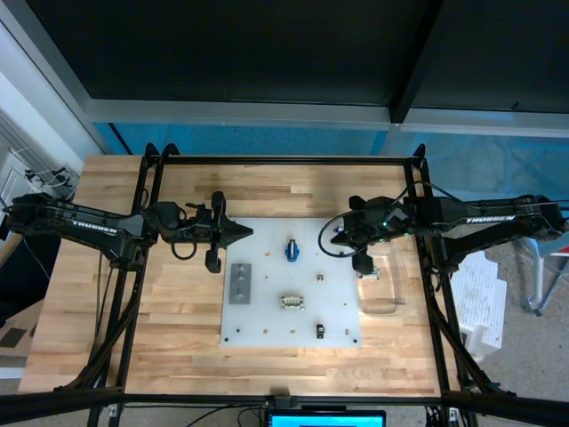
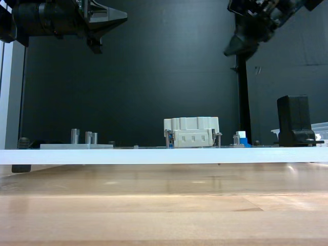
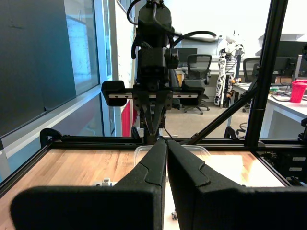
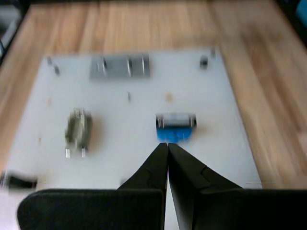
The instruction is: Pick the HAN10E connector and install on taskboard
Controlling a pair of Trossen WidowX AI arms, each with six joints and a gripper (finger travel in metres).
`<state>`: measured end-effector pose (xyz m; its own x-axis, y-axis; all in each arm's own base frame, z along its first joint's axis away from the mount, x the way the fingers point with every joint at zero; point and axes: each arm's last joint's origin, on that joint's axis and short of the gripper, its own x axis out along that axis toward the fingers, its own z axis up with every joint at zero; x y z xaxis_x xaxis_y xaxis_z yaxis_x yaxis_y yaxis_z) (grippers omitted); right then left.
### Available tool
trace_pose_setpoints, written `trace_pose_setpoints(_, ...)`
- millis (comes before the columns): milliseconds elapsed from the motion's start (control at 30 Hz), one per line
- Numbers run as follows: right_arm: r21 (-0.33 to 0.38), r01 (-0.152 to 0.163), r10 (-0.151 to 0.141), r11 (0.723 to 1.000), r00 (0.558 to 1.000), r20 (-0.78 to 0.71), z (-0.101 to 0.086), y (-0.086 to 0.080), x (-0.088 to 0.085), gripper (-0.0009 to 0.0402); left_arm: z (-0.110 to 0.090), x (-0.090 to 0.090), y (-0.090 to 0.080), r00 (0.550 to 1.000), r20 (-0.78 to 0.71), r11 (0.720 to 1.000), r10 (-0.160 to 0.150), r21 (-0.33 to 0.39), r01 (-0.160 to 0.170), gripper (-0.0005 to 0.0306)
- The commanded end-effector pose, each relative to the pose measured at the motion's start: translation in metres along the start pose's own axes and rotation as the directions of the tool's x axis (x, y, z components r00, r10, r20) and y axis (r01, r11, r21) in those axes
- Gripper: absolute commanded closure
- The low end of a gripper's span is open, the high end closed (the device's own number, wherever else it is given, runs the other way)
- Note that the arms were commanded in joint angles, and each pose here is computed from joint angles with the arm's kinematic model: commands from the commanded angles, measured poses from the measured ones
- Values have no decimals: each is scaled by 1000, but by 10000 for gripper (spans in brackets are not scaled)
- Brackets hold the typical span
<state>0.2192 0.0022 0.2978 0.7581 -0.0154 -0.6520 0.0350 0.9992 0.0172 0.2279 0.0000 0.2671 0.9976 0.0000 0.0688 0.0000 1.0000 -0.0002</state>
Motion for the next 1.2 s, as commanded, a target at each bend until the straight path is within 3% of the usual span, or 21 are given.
trace_pose_setpoints(33,6,4,-4,1000,994,-111,-4,0,-7,393,0,0,0,1000,0,1000,0,0,0,300)
trace_pose_setpoints(367,5,16,-13,1000,924,-382,-17,1,-23,393,0,0,0,1000,0,1000,0,0,0,300)
trace_pose_setpoints(533,11,28,-18,1000,866,-500,-28,0,-27,393,0,0,0,1000,0,1000,0,0,0,300)
trace_pose_setpoints(800,32,50,-22,998,811,-584,-34,3,-27,389,0,0,0,1000,0,1000,0,0,0,300)
trace_pose_setpoints(967,11,45,-27,999,753,-657,-38,10,-14,348,0,0,0,1000,0,1000,0,0,0,300)
trace_pose_setpoints(1200,-9,36,-33,999,747,-664,-36,20,2,249,0,0,0,1000,0,1000,0,0,0,300)
